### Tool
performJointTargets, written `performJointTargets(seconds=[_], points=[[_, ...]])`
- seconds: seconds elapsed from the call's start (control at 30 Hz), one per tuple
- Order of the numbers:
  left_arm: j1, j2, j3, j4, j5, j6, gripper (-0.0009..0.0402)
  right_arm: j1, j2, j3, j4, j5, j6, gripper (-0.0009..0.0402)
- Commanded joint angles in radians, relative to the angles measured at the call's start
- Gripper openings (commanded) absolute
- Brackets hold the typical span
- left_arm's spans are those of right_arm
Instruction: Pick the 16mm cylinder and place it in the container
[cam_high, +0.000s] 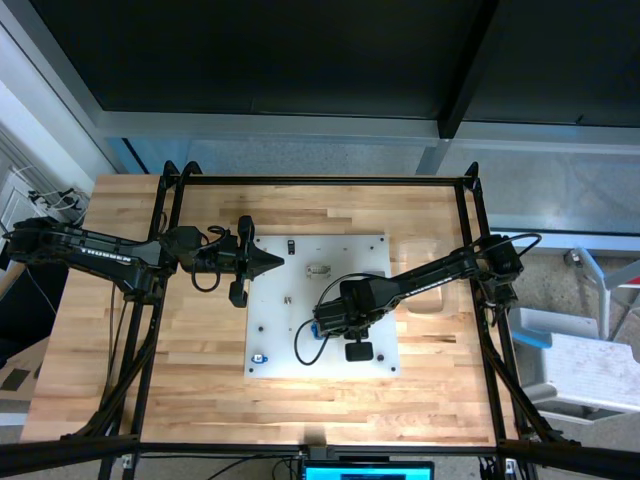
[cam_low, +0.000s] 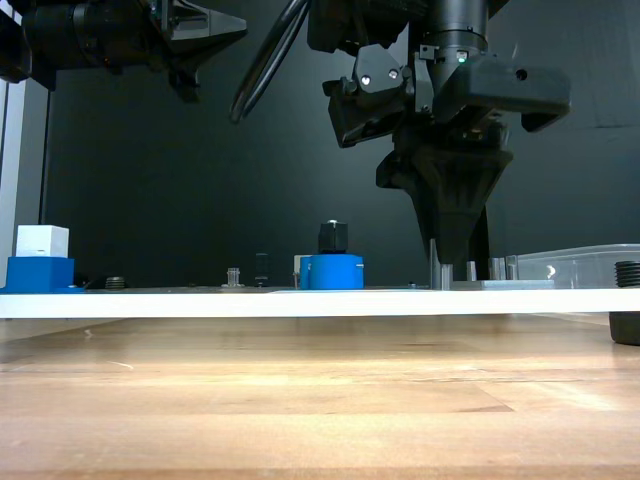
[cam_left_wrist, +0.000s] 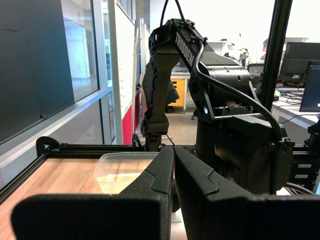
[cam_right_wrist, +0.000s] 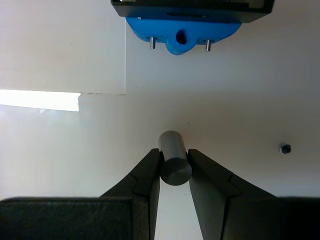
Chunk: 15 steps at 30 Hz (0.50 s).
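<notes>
Low view: left jaws aloft, right jaws seemingly pinch grey cylinder (cam_right_wrist: 174, 157).

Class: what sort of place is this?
Probably a robotics lab: black robot arms on a framed wooden table, a computer monitor beyond. Left gripper hovers shut at the white board's edge; right gripper clasps the small silvery metal cylinder.

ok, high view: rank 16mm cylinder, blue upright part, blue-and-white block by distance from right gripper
1. 16mm cylinder, between the fingers of the right gripper, over the board.
2. blue upright part, just to its left.
3. blue-and-white block, board's near-left corner.
The left gripper hangs over the board's far-left edge.
</notes>
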Motion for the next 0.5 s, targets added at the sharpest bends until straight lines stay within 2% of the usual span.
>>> performJointTargets(seconds=[0.03,0.5], points=[[0.000,0.000,0.000,0.000,0.000,0.000,0.0000,0.000,-0.018,0.001,-0.014,0.001,-0.001,0.0005],[0.000,0.000,0.000,0.000,0.000,0.000,0.0000,-0.003,-0.156,0.000,-0.058,0.002,0.011,0.0004]])
